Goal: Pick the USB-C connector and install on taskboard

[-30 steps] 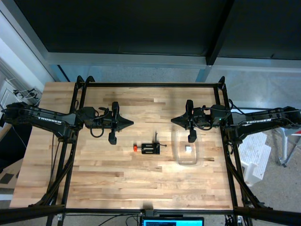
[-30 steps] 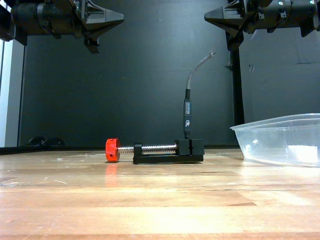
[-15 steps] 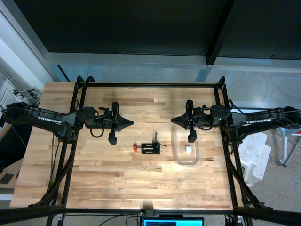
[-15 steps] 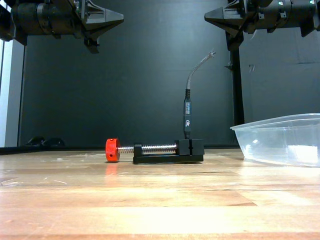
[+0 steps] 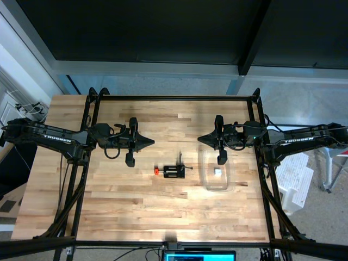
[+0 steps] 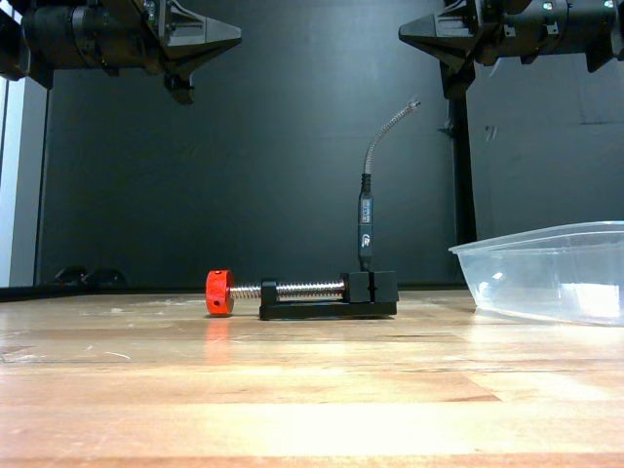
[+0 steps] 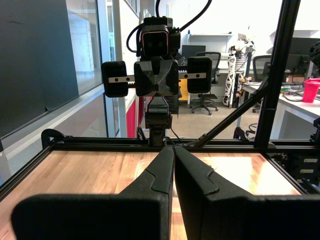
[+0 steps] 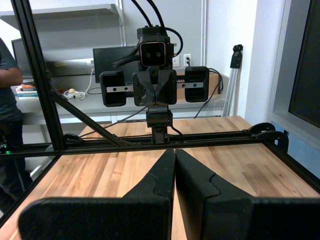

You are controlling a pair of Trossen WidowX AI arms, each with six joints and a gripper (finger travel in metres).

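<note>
USB-C connector [image 6: 364, 226] stands upright at mid-table, lower end in the taskboard [image 6: 370, 290], wire tail curving up. Reads as seated, task likely done. Red-orange knob [image 6: 219, 292] sits at the board's other end. Clear tray [image 6: 546, 278] near its right holds one small white piece [image 5: 217, 171]. Left gripper [image 5: 150, 142] and right gripper [image 5: 200, 140] hang high, fingers pressed together, empty; probably parked.

Left gripper [image 6: 237, 37] and right gripper [image 6: 403, 37] clipped by the low view's top edge, clear tray [image 6: 546, 265] by its right
</note>
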